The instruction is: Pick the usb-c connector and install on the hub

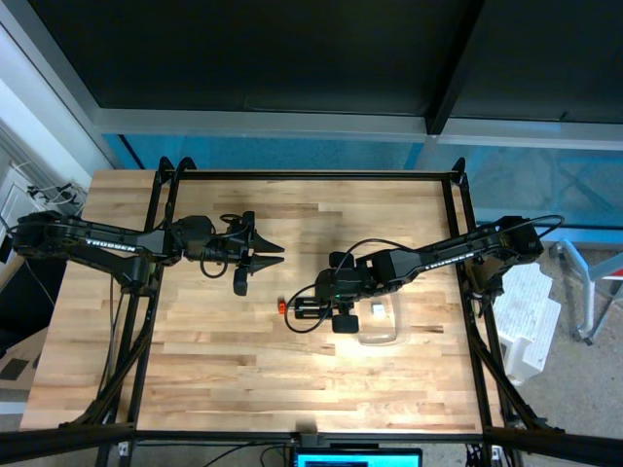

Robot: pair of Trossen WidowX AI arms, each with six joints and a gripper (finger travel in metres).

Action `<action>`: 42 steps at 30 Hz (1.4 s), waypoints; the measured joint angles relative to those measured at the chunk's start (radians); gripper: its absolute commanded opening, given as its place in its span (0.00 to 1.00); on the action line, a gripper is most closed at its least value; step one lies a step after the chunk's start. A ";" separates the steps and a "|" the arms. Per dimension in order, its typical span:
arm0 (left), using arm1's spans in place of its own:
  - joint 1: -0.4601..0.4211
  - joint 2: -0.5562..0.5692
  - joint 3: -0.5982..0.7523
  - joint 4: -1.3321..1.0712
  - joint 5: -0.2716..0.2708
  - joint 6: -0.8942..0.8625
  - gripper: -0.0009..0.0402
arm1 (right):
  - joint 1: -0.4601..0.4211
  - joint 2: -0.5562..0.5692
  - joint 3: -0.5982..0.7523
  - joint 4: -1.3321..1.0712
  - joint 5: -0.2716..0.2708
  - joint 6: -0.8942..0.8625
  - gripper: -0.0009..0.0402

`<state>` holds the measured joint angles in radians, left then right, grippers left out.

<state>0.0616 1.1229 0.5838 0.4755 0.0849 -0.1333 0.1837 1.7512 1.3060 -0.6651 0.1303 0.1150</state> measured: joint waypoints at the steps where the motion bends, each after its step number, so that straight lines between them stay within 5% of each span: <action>1: 0.000 0.000 0.000 0.000 0.000 0.000 0.24 | 0.000 0.000 0.001 -0.001 -0.001 0.000 0.02; 7: 0.000 0.000 0.000 0.000 0.000 0.000 0.24 | 0.000 -0.003 0.006 -0.003 -0.022 -0.002 0.06; 31: 0.000 0.003 0.000 -0.001 0.000 0.000 0.24 | 0.000 -0.126 -0.025 -0.031 -0.027 0.059 0.52; 42: 0.000 0.003 0.000 -0.007 0.000 0.000 0.24 | 0.000 -0.307 -0.117 -0.030 -0.026 0.078 0.52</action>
<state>0.0616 1.1255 0.5838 0.4683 0.0853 -0.1333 0.1833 1.4445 1.1892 -0.6952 0.1047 0.1932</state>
